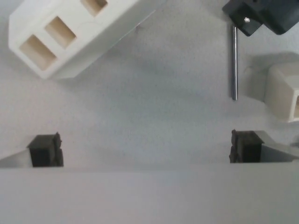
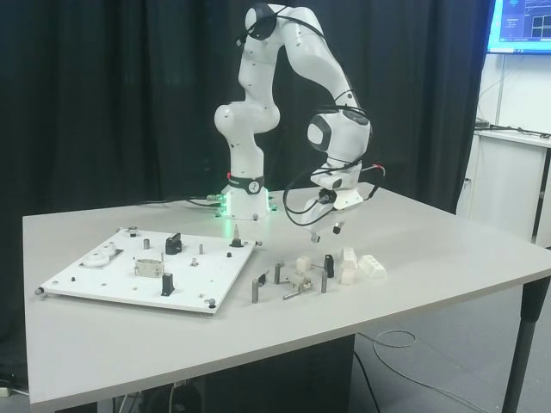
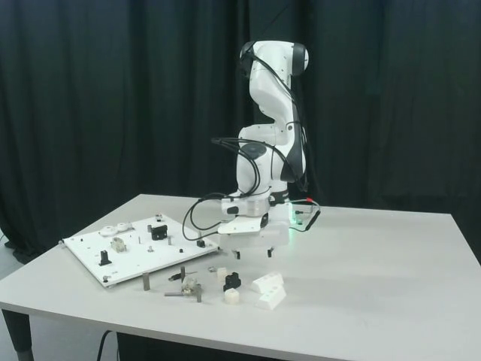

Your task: Remove large gear.

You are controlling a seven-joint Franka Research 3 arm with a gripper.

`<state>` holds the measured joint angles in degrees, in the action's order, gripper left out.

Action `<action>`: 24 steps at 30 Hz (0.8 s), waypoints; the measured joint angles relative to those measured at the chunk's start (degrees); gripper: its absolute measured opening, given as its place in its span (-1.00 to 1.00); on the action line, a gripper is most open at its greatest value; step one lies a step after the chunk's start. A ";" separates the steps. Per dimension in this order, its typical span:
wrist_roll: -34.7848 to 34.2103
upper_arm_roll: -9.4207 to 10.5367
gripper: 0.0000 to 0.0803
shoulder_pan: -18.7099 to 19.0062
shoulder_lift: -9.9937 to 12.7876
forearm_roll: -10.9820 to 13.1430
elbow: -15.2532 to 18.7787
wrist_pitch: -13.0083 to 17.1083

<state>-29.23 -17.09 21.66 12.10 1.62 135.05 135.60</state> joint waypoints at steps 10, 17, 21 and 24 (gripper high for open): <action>-0.05 -0.04 0.99 -0.22 -0.34 -0.20 0.00 0.12; -0.05 -0.14 0.99 -0.36 -0.67 -0.53 0.00 0.12; -0.05 -0.25 0.99 -0.40 -0.74 -0.55 0.00 0.12; -0.05 -0.37 0.99 -0.40 -0.77 -0.56 0.00 0.12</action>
<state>-29.29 -17.46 21.25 11.33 1.06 135.05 135.72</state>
